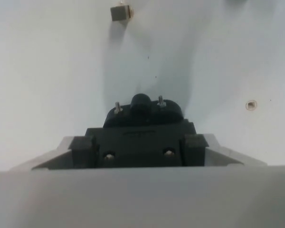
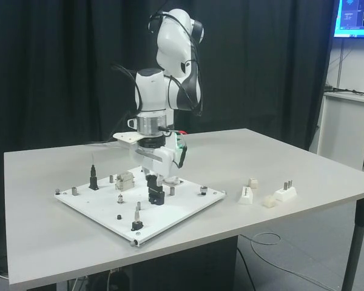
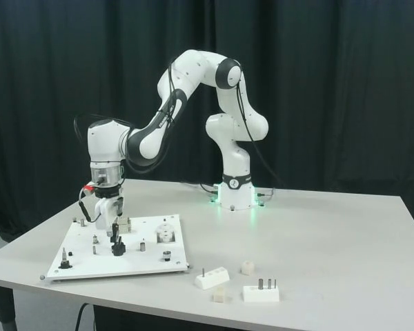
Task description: Insert D-SUB.
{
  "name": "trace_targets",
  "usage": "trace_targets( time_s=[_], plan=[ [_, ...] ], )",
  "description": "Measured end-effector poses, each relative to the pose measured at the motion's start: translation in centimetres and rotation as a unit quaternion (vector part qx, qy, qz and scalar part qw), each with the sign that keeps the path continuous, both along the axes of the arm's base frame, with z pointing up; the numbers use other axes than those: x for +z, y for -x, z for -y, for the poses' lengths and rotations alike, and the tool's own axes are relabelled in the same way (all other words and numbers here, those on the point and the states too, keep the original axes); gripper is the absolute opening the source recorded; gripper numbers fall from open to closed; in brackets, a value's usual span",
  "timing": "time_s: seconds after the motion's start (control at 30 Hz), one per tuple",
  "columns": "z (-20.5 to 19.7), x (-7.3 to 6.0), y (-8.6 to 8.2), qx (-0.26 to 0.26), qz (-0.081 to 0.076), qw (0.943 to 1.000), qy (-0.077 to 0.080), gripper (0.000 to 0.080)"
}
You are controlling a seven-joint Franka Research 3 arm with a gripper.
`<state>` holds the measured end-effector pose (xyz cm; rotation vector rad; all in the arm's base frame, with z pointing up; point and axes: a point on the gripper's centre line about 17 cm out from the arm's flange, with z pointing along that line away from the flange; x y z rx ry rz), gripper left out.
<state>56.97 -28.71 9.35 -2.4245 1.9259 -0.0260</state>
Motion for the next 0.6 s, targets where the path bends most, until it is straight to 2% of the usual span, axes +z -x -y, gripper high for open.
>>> trace_targets(
  time_s=[0.6],
  plan=[
    [-0.24, 0.88, -0.3, 0.003, -0.005, 1.0, -0.008, 0.0389]
  ],
)
